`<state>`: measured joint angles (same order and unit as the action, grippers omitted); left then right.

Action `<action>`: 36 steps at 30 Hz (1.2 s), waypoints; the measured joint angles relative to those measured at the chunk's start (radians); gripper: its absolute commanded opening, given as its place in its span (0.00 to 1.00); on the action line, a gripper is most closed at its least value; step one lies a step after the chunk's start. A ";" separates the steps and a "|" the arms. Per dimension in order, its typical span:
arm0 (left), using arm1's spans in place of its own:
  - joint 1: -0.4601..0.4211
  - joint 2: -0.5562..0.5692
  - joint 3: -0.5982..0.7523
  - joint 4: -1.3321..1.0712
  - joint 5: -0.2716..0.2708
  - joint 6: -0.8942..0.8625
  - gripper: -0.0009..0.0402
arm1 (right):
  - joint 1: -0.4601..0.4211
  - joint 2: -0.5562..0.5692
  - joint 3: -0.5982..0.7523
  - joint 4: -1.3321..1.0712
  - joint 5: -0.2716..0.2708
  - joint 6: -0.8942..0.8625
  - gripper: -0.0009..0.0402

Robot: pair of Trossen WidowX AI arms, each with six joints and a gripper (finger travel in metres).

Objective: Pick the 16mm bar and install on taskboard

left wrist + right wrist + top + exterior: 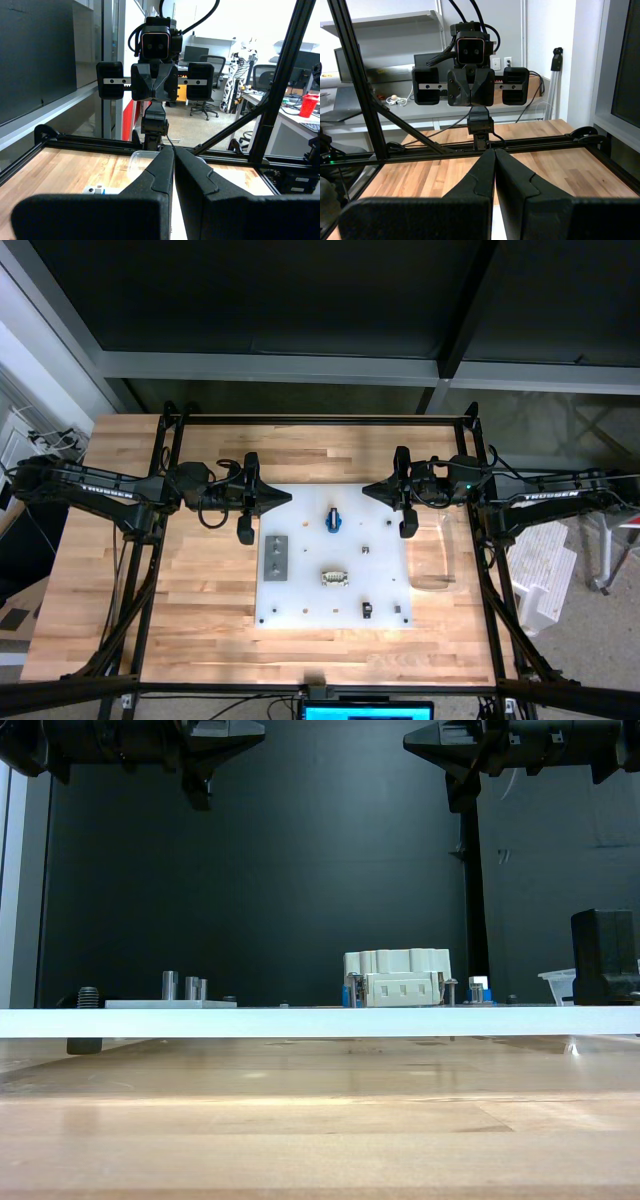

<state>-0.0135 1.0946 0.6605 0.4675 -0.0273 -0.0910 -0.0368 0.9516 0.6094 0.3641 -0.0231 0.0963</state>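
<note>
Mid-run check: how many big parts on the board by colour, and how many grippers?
Grey plate: 1
Blue part: 1
Beige connector: 1
Black block: 1
Grippers: 2 (left gripper, right gripper, both shut, empty, high over the board far edge)
Total: 6
16mm bar: cannot tell where.

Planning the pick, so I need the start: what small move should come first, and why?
Probably open the right gripper and lower it: it and the left gripper hang shut and empty, high over the far edge of the board. Where the bar lies, I cannot tell.
</note>
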 measured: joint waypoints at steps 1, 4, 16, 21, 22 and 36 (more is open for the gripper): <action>0.000 0.000 0.000 0.000 0.000 0.000 0.02 | 0.000 0.000 0.000 0.000 0.000 0.000 0.02; 0.000 0.000 0.000 0.000 0.000 0.000 0.02 | 0.000 0.000 0.000 0.000 0.000 0.000 0.02; 0.000 0.000 0.000 0.000 0.000 0.000 0.02 | 0.000 0.000 0.000 -0.012 0.000 0.000 0.02; 0.000 0.000 0.000 0.000 0.000 0.000 0.02 | 0.000 0.000 0.000 -0.016 0.000 0.000 0.02; 0.000 0.000 0.000 0.000 0.000 0.000 0.02 | 0.000 0.000 0.000 -0.016 0.000 0.000 0.02; 0.000 0.000 0.000 0.000 0.000 0.000 0.02 | 0.000 0.000 0.000 -0.016 0.000 0.000 0.02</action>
<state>-0.0135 1.0946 0.6609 0.4675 -0.0273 -0.0910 -0.0368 0.9520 0.6094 0.3481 -0.0231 0.0959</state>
